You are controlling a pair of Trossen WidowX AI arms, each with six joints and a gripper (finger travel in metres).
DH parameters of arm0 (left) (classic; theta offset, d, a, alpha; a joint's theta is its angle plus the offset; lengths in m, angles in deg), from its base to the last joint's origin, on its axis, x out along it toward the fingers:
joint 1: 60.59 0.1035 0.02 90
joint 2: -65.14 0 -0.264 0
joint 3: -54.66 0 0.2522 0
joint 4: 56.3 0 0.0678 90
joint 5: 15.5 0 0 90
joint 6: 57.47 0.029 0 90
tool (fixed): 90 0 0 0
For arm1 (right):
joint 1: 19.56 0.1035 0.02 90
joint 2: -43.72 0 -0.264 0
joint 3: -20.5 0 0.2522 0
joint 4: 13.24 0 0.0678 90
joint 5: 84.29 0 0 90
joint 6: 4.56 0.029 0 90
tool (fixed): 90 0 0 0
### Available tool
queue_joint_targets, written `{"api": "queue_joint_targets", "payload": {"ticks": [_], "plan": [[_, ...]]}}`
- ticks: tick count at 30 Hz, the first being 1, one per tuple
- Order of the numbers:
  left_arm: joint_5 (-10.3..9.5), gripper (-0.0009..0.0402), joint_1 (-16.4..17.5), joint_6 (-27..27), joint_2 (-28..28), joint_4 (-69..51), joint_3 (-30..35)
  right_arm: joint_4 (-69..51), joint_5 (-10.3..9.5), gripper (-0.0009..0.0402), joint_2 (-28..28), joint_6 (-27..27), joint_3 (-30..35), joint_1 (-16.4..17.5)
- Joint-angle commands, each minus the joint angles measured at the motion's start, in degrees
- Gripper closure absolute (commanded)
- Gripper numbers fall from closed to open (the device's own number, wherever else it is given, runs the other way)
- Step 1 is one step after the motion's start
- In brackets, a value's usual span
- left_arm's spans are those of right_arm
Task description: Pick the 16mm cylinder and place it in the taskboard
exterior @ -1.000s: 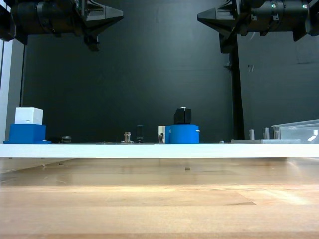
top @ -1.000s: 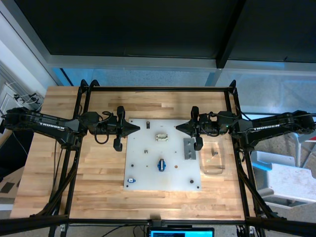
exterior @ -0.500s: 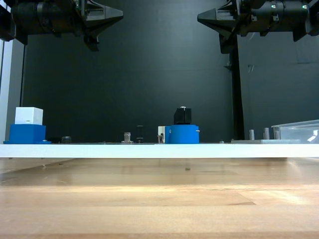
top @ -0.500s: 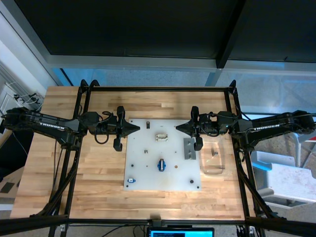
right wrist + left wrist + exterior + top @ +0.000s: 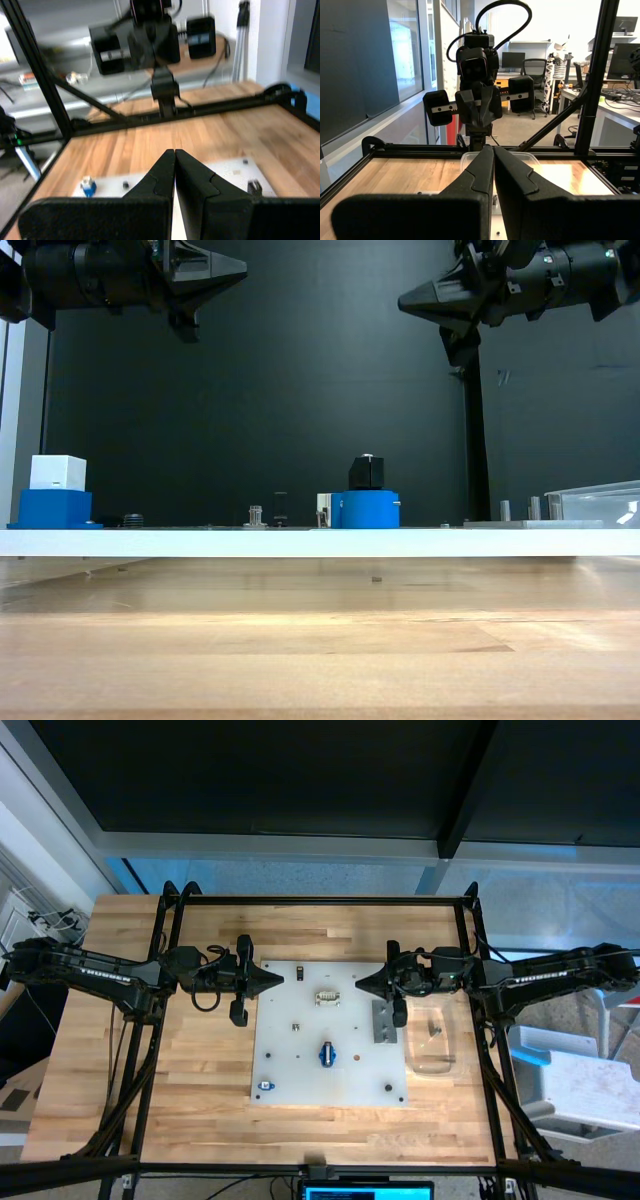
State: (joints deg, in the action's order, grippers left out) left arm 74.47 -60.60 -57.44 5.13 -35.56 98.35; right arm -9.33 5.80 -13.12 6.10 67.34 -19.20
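Note:
The white taskboard (image 5: 300, 1065) lies flat in the middle of the table, its near edge (image 5: 300, 542) showing in the low view. A tiny silver-grey peg, the 16mm cylinder (image 5: 433, 1031), lies in the clear tray to the right of the board. My right gripper (image 5: 359, 984) hangs shut and empty above the board's upper right, tilted slightly nose-down (image 5: 402, 302), left of the tray. My left gripper (image 5: 281, 978) hovers shut and empty over the board's upper left edge (image 5: 243, 270). Both wrist views show closed fingertips (image 5: 493, 148) (image 5: 174, 151).
The clear plastic tray (image 5: 447, 1058) sits just right of the board. On the board stand a grey block (image 5: 384, 1020), a beige connector (image 5: 326, 996), a blue connector (image 5: 326, 1054) and a blue-and-white fitting (image 5: 55, 495). A black frame (image 5: 320, 901) rings the table.
The right gripper has dipped its nose down and shifted slightly toward the near side. The left arm has not moved.

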Motion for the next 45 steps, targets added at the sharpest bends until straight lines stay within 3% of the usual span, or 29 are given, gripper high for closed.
{"api": "queue_joint_targets", "payload": {"ticks": [1, 14, 16, 19, 27, 32, 39, 45], "plan": [[0.02, 0.0393, 0.0, 0.02, 0.0, 0.02, 0.02, -6.19, 0.42, 0.0393, 0.0, 0.42, 2.19, 0.07], [0.02, 0.0393, 0.0, 0.02, 0.0, 0.02, 0.02, -30.08, 0.59, 0.0393, 0.0, 4.55, 7.34, 0.76], [0.02, 0.0393, 0.02, 0.02, 0.0, 0.02, 0.02, -33.66, 1.57, 0.0393, 0.0, 5.18, 8.11, 1.11], [0.02, 0.0393, 0.02, 0.02, 0.0, 0.02, 0.02, -38.05, 3.5, 0.0393, 0.0, 5.44, 9.05, 2.23], [0.02, 0.0393, 0.02, 0.02, 0.0, 0.02, 0.02, -44.28, 3.61, 0.0393, 0.0, 7.45, 10.8, 5.29], [0.02, 0.0393, 0.02, 0.0, 0.0, 0.02, 0.02, -53.31, 5.11, 0.0393, 0.0, 9.05, 13.86, 6.73], [0.02, 0.0393, 0.02, 0.02, 0.0, 0.02, 0.02, -66.1, 6.47, 0.0393, 0.0, 13.49, 18.25, 9.73], [0.02, 0.0393, 0.0, 0.02, 0.0, 0.02, 0.02, -73.72, 6.25, 0.0393, 0.07, 18.97, 18.84, 11.91]]}}
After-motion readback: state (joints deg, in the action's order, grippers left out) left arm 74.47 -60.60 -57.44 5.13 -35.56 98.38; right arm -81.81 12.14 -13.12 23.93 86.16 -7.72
